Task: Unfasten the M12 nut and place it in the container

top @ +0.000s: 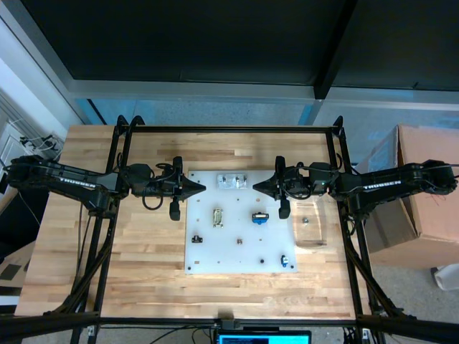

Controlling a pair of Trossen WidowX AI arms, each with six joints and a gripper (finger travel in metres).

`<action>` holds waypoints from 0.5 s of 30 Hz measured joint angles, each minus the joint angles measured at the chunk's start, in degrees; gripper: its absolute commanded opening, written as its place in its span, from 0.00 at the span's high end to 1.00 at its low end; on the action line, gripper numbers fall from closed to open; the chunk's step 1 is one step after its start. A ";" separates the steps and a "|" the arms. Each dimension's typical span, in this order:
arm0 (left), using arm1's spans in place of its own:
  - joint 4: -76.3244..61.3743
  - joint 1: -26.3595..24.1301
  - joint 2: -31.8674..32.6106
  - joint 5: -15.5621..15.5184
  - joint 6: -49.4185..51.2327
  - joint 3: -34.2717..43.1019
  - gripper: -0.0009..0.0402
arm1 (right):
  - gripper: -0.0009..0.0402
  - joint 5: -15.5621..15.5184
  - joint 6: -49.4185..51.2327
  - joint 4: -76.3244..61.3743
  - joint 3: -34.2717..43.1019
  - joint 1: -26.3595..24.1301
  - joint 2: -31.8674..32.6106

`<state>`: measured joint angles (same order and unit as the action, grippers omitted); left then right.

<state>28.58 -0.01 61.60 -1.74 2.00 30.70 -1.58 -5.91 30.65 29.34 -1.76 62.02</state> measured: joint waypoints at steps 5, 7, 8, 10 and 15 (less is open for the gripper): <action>0.00 0.00 0.00 0.00 0.02 0.02 0.98 | 0.98 0.02 0.00 -1.53 0.00 0.00 0.02; 0.00 0.00 0.00 -0.02 0.00 0.02 0.98 | 0.98 0.02 0.00 -1.55 0.00 0.00 0.04; 0.00 0.00 0.00 -0.02 0.02 0.00 0.98 | 0.98 0.02 0.00 -1.57 0.00 0.00 0.07; 0.00 0.00 0.00 -0.02 0.00 0.02 0.98 | 0.98 0.00 0.00 -1.68 0.00 0.00 0.07; 0.00 0.00 0.00 0.00 0.02 0.00 0.98 | 0.98 0.02 0.00 -1.75 0.00 0.00 0.07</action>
<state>28.58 -0.01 61.60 -1.74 2.02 30.70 -1.56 -5.91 28.91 29.34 -1.76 62.08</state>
